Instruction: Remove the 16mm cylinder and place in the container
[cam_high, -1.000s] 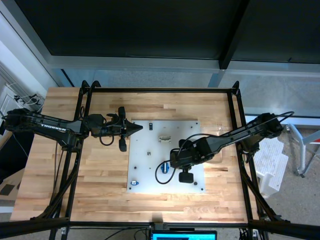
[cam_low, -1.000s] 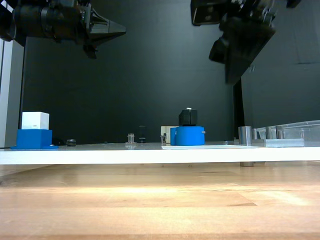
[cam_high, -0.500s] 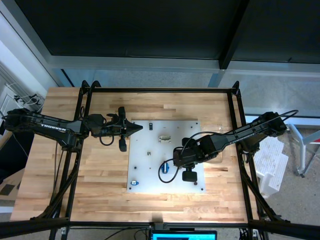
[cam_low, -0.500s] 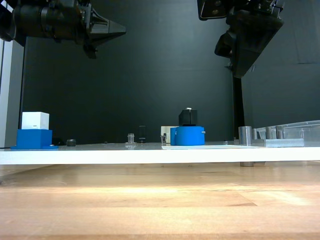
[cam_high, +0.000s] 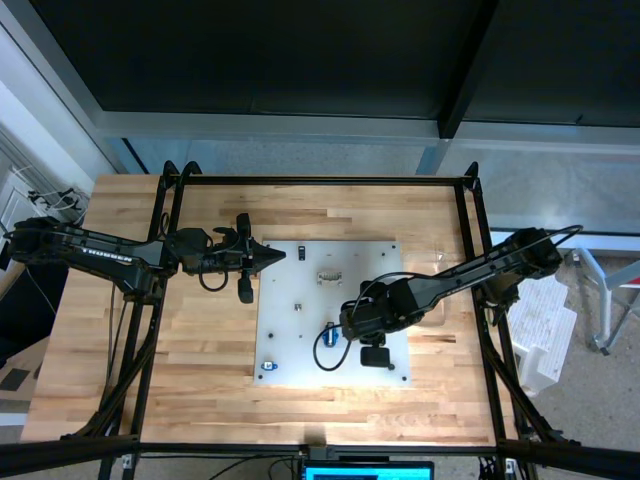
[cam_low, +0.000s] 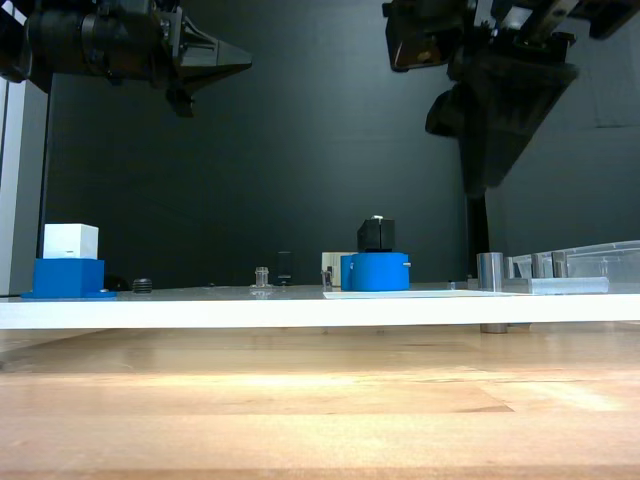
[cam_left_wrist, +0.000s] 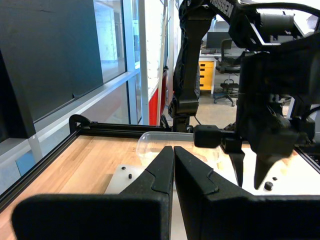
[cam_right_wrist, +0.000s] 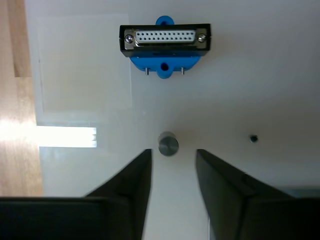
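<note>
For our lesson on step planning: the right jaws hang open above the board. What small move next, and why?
Probably lower the right gripper straight down: its open jaws hang high above the 16mm cylinder, which stands on the board, centred before their gap. The left gripper, shut, sits parked over the board's left edge.

Blue connector (cam_right_wrist: 164, 47) on white board (cam_high: 285, 335) (wood table (cam_high: 200, 345) beneath).

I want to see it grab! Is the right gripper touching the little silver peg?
Apart. The low view shows the open right gripper hanging high above the peg, with a clear gap between them. The left gripper hovers shut at the left side.
</note>
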